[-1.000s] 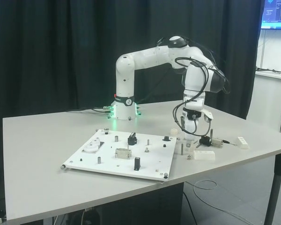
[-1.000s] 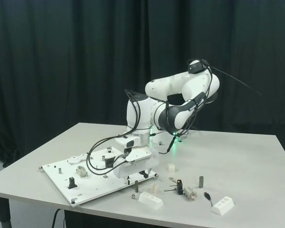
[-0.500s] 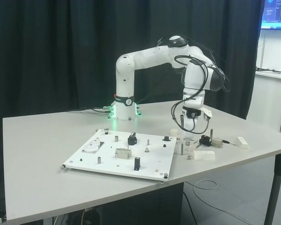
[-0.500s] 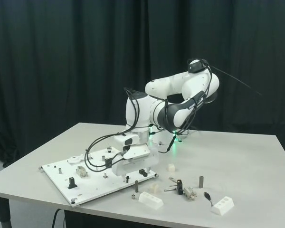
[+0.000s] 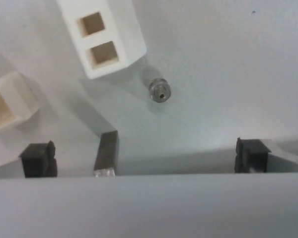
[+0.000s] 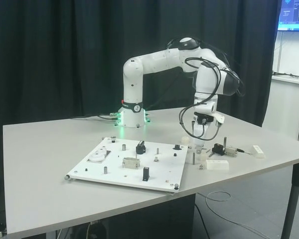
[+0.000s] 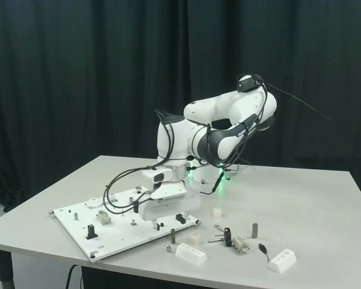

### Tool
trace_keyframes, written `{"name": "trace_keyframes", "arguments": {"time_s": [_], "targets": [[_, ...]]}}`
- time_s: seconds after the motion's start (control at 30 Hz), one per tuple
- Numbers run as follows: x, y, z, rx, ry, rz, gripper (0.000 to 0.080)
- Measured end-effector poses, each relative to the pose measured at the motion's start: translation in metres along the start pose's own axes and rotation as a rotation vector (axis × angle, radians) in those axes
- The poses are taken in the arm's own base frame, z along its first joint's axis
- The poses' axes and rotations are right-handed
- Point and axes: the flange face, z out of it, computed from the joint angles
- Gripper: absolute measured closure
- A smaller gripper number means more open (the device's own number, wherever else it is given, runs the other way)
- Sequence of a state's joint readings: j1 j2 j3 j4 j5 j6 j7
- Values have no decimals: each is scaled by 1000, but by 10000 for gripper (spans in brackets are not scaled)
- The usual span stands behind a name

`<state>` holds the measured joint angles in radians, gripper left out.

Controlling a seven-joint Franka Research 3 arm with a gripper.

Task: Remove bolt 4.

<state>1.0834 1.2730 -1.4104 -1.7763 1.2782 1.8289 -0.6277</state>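
A grey table (image 6: pixel 40 149) before black curtains carries a white board (image 6: pixel 132 167). The gripper (image 5: pixel 139 161), spread wide and empty, hovers off the board's edge above a loose bolt (image 5: pixel 159 90) beside a white block (image 5: pixel 102 37). Judging by this, the approach is under way; next comes travel back over the board, though I cannot tell which standing bolt is number 4.

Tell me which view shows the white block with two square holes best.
The wrist view: the white block fills the frame from above and both square holes are plain. The first room view shows it only as a small white bar on the grey table. The second room view shows its side, holes hardly visible.
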Motion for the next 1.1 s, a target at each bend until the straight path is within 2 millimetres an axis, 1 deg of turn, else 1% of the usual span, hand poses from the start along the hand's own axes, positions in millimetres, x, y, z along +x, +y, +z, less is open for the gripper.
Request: {"name": "trace_keyframes", "arguments": {"time_s": [0.1,0.2,0.4,0.53,0.8,0.97,1.1], "targets": [[2,4,-3,-2,5,21,3],[5,12,-8,-7,15,53,3],[7,41,-23,-33,44,136,3],[7,67,-34,-60,60,192,3],[0,130,-47,-91,74,318,3],[-10,171,-50,-96,66,391,3],[-22,202,-49,-92,48,463,3]]}}
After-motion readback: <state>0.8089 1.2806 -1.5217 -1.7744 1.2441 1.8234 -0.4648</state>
